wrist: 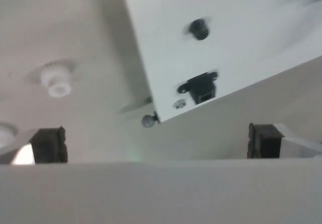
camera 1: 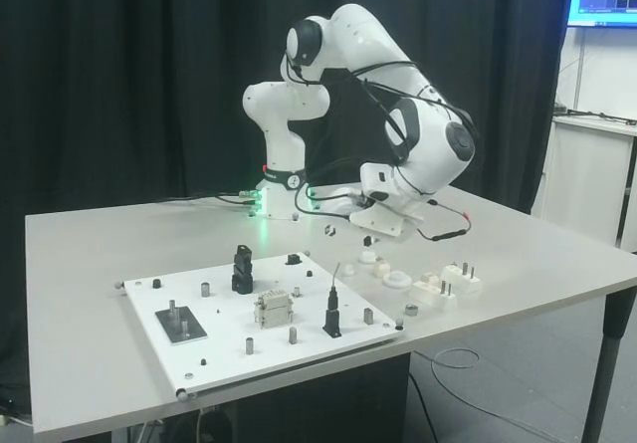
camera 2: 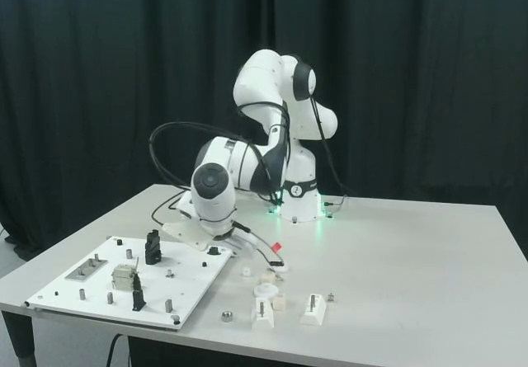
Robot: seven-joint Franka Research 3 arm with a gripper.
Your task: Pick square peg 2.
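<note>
My gripper point(wrist: 156, 142) is open, its black pads point(wrist: 49, 144) wide apart with nothing between them. It hangs above the table just off the far corner of the white board point(wrist: 226, 43). In the room views the gripper point(camera 1: 348, 234) point(camera 2: 266, 256) sits low beside the white board point(camera 1: 214, 348) point(camera 2: 62, 297). Several small grey pegs stand on the board, such as one peg point(camera 1: 368, 316) near its right edge and another peg point(camera 1: 293, 334). I cannot tell which one is square peg 2. None of them shows in the wrist view.
The wrist view shows a black knob point(wrist: 199, 29), a black socket point(wrist: 203, 88) and a white gear point(wrist: 57, 80) on the table. White pin fixtures point(camera 1: 448, 284) point(camera 2: 313, 308), a nut point(camera 1: 411, 310) and a black connector point(camera 1: 241, 269) are nearby.
</note>
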